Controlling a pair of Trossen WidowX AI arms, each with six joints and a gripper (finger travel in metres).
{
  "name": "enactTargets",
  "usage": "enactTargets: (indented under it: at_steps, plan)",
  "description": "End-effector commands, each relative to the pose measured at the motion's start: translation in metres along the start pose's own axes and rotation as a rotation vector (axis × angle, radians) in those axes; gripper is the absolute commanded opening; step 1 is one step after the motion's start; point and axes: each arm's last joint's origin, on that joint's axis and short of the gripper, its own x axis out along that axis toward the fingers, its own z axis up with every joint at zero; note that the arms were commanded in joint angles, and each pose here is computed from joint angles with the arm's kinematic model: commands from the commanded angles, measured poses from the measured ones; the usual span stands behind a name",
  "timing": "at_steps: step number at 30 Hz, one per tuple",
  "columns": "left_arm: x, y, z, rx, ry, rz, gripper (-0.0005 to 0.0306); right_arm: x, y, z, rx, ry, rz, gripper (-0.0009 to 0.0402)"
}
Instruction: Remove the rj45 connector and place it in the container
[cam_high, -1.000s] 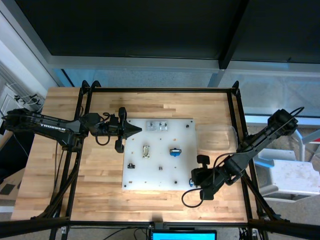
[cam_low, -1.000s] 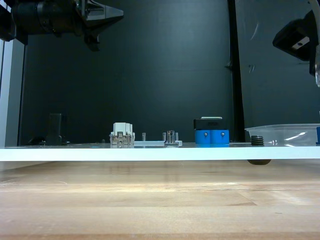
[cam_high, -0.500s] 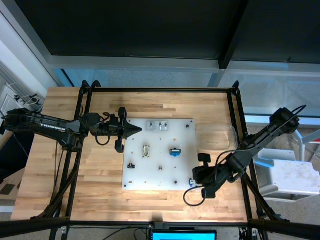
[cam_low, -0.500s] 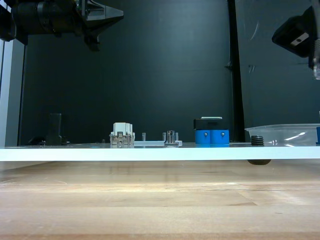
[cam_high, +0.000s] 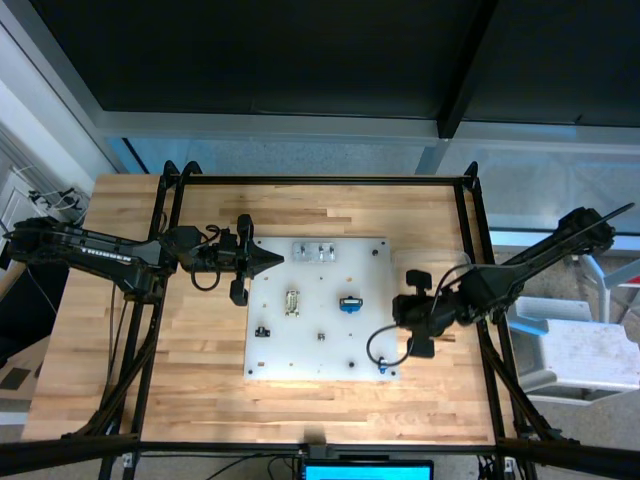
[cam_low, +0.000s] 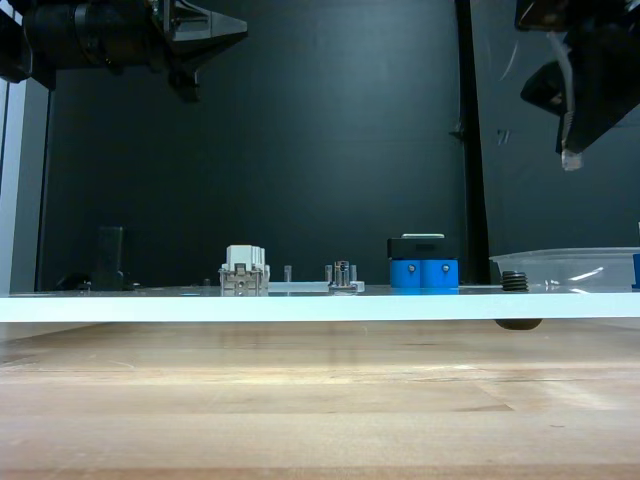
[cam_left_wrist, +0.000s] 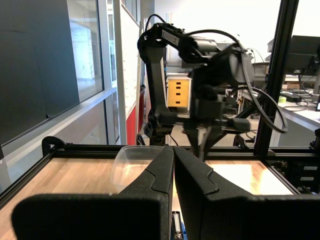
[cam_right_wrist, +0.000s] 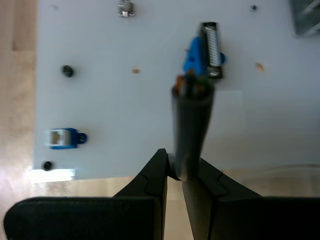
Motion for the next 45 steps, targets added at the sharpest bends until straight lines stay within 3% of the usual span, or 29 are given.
enactTargets:
  at_steps: [1,6,10,14,22,26,33,38,45]
  plan:
    - [0.000,0.000,0.000,0.000,0.000,0.000,0.0000,-0.001,-0.014,-0.003,0.007,0.005,0.009,0.0000]
    - [0.000,0.000,0.000,0.000,0.000,0.000,0.0000,-0.001,-0.037,-0.011,0.037,0.000,-0.021,0.0000]
    - [0.000,0.000,0.000,0.000,0.000,0.000,0.0000,0.000,-0.057,-0.019,0.076,0.010,-0.020,0.0000]
    - [0.000,0.000,0.000,0.000,0.000,0.000,0.0000,0.002,-0.076,-0.027,0.131,0.017,-0.063,0.0000]
    - [0.000,0.000,0.000,0.000,-0.001,0.000,0.0000,0.006,-0.105,-0.045,0.201,0.086,-0.103,0.0000]
    - [0.000,0.000,0.000,0.000,0.000,0.000,0.0000,0.002,-0.111,-0.048,0.242,0.075,-0.081,0.0000]
    - [0.000,0.000,0.000,0.000,-0.001,0.000,0.0000,-0.003,-0.115,-0.057,0.343,0.137,-0.103,0.0000]
    - [0.000,0.000,0.000,0.000,0.000,0.000,0.0000,-0.004,-0.115,-0.065,0.354,0.204,-0.154,0.0001]
    - [0.000,0.000,0.000,0.000,-0.001,0.000,0.0000,-0.004,-0.116,-0.065,0.369,0.198,-0.172,0.0042]
